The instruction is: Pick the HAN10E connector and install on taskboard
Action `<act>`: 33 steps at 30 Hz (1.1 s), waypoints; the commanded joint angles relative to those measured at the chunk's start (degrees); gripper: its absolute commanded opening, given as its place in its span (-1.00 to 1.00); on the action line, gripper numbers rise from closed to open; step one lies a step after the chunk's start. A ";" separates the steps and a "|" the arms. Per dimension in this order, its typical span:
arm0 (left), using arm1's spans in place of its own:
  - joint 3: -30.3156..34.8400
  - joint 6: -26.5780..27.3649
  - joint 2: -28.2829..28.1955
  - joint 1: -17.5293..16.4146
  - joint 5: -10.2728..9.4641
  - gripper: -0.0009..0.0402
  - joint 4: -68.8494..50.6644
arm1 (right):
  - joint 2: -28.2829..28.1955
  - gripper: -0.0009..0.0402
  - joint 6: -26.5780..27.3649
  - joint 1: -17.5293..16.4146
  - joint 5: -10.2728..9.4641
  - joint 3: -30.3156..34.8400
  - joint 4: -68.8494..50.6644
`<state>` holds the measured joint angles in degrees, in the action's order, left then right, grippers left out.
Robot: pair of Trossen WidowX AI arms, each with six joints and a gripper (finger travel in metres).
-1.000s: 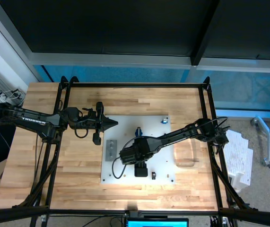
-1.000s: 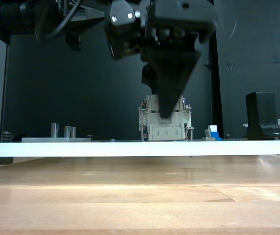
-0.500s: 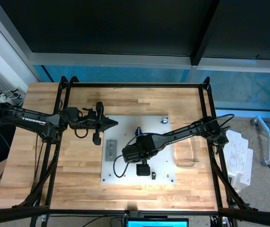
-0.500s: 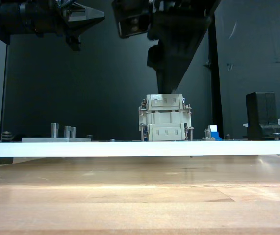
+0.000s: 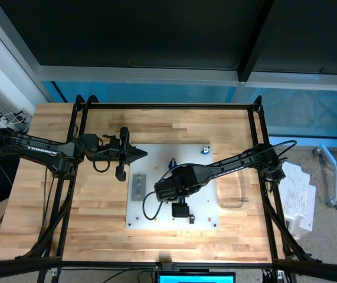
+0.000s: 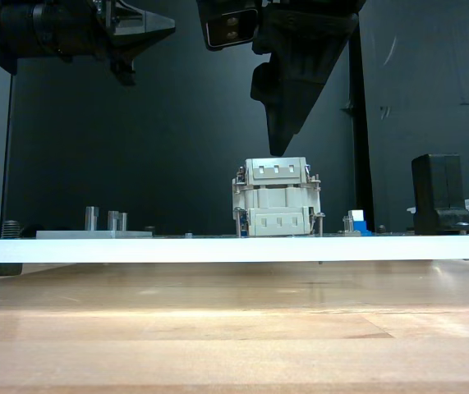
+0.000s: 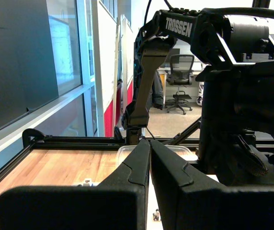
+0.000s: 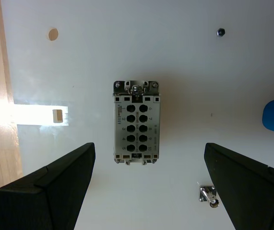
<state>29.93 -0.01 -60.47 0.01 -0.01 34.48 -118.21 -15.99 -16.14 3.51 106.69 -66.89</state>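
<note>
Right claw (image 8: 148,146) above blocky beige connector (image 8: 136,122), left claw (image 5: 143,153) aside.

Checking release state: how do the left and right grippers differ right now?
Left gripper is shut; right gripper is open. Left gripper lies level near the far left corner of the taskboard; right gripper points straight down above the HAN10E connector, fingers wide of it. Both are black and hold nothing.

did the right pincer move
Yes. The right pincer rose, open, clear of the HAN10E connector on the taskboard; the left pincer stays parked, shut, over its far-left corner.
</note>
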 commanded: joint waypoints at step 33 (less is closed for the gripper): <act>0.02 0.00 -0.02 0.00 0.00 -0.95 0.00 | 21.33 0.42 3.15 4.74 0.15 -18.16 11.28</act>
<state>29.93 -0.01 -60.47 0.01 -0.01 34.48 -98.67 -13.21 -12.10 3.64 90.35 -57.23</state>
